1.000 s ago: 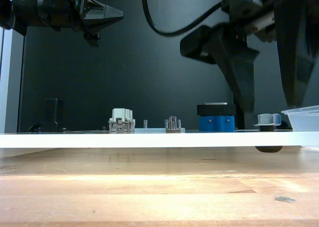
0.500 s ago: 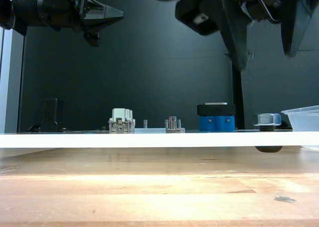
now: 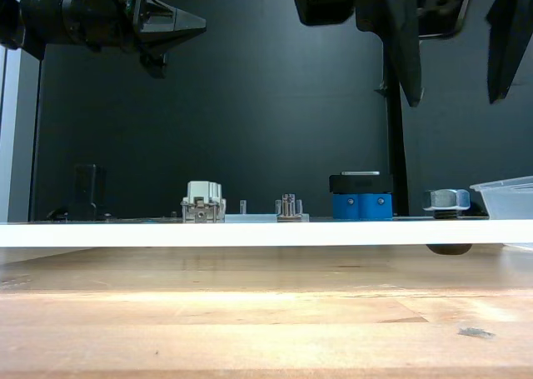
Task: Pick the M12 fastener and fasten on the M12 threads
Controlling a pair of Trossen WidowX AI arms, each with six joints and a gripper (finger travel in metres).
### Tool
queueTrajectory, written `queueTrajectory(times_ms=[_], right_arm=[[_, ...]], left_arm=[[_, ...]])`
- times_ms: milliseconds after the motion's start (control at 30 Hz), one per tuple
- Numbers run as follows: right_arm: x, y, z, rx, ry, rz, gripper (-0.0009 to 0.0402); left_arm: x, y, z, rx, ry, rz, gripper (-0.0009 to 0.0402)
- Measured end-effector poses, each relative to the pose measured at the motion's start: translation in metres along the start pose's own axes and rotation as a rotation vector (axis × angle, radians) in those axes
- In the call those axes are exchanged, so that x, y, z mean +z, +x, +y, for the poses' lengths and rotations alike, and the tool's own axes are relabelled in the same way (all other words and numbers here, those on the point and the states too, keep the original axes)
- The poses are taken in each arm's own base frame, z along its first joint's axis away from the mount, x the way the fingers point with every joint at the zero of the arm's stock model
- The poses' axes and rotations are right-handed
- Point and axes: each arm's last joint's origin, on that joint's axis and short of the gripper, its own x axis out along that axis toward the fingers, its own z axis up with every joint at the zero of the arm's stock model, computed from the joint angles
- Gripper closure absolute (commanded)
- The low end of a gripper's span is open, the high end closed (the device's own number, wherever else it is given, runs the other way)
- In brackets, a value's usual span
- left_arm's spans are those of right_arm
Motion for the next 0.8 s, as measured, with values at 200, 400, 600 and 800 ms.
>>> queueTrajectory(times_ms=[200, 400, 600, 800], right_arm=[[-0.0001, 0.0000, -0.0001, 0.000, -0.433, -0.001, 0.0216], [-0.0001, 0.0000, -0.0002, 0.000, -0.873, -0.002, 0.0216], [-0.0041, -0.0001, 0.0002, 0.031, -1.335, 0.019, 0.0216], [-0.0049, -0.0001, -0.0020, 0.021, -1.583, 0.018, 0.0216]], left_arm=[[0.0000, 0.0000, 0.0000, 0.000, 0.000, 0.000, 0.0393], [-0.0001, 0.0000, 0.0000, 0.000, 0.000, 0.000, 0.0393], [-0.0001, -0.0001, 0.0000, 0.000, 0.000, 0.000, 0.0393], [-0.0001, 0.0000, 0.0000, 0.000, 0.000, 0.000, 0.0393]])
